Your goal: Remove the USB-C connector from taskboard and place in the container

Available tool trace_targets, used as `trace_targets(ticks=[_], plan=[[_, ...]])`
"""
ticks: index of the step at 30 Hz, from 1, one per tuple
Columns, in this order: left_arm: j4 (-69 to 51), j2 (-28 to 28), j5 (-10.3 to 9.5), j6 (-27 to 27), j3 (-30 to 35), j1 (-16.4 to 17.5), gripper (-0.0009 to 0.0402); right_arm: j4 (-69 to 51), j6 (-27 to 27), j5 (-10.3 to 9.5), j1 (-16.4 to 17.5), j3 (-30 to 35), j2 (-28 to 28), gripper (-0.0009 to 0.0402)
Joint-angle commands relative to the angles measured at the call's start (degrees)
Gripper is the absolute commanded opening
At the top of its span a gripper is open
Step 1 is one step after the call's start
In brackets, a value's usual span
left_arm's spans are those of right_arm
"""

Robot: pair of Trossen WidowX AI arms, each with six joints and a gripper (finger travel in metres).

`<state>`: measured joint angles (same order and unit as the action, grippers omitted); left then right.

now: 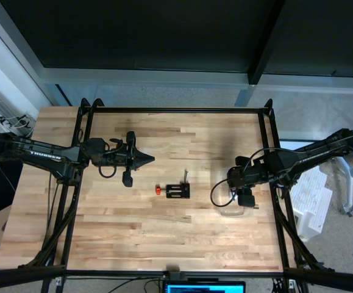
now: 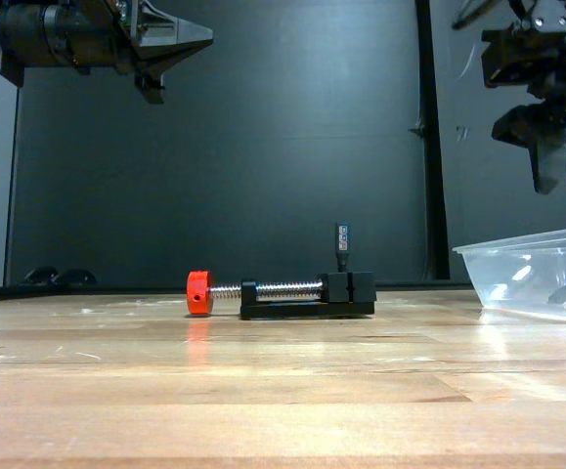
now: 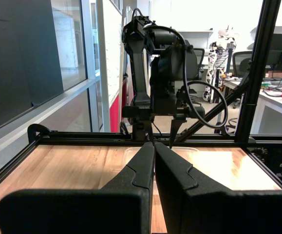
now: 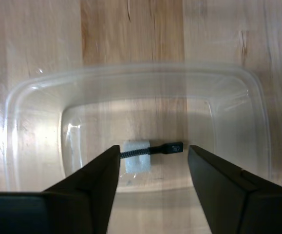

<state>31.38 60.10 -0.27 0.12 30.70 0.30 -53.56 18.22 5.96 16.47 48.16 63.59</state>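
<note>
The tabletop (image 1: 133, 238) carries the container (image 4: 131, 70) at its near right. The connector (image 4: 172, 147) lies flat on the container's floor with its dark plug pointing away from a white cube (image 4: 137, 156). A short braided lead joins the plug to the cube. The right end effector (image 4: 153, 148) hangs above the container, pointing straight down. Its fingers (image 4: 97, 180) are spread wide to either side of the connector and hold nothing. In the low view they are well clear of the rim.

A little farther back, near the middle of the tabletop, the taskboard (image 1: 177, 191) lies apart from the container, with its orange knob (image 2: 198, 292) toward the left. A thin upright post (image 2: 342, 244) rises from the end away from the knob.

Farther back and to the left, the left end effector (image 1: 150, 159) hovers high over the tabletop. It points level toward the right arm, with its fingers pressed together and nothing between them.
</note>
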Motion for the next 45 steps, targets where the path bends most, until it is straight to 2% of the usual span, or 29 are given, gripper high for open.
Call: trace_targets(ticks=[1, 7, 10, 13, 20, 21, 24, 28, 37, 45], plan=[[0.0, 0.0, 0.00, 0.0, 0.0, 0.0, 0.0000, 0.1, -2.2, 0.04, -0.8, 2.1, 0.0, 0.0120], [0.0, 0.0, 0.02, 0.0, 0.0, 0.0, 0.0000, 7.1, -6.4, -0.11, -3.9, 4.2, 0.0, -0.0005], [0.0, 0.0, 0.02, 0.0, 0.0, 0.0, 0.0000, 13.3, -7.3, -0.04, -5.1, 4.1, 0.0, 0.0010], [0.0, 0.0, 0.02, 0.0, 0.0, 0.0, 0.0000, 18.9, -9.1, 0.00, -6.3, 4.1, 0.0, -0.0003], [0.0, 0.0, 0.02, 0.0, 0.0, 0.0, 0.0000, 29.6, -13.8, -0.17, -9.7, 4.0, 0.3, 0.0000], [0.0, 0.0, 0.02, 0.0, 0.0, 0.0, 0.0000, 30.9, -14.6, -0.74, -10.5, 4.0, 0.4, 0.0000], [0.0, 0.0, 0.02, 0.0, 0.0, 0.0, 0.0000, 35.1, -16.8, -4.09, -13.0, 3.7, 0.7, 0.0000], [0.0, 0.0, 0.00, 0.0, 0.0, 0.0, 0.0000, 40.4, -19.2, -4.15, -15.1, 3.6, 1.0, 0.0000], [0.0, 0.0, 0.00, 0.0, 0.0, 0.0, 0.0000, 55.2, -19.9, -4.59, -17.7, -0.2, 1.0, 0.0000], [0.0, 0.0, 0.02, 0.0, 0.0, 0.0, 0.0000, 67.1, -18.6, -4.83, -18.1, -4.5, 1.0, 0.0000]])
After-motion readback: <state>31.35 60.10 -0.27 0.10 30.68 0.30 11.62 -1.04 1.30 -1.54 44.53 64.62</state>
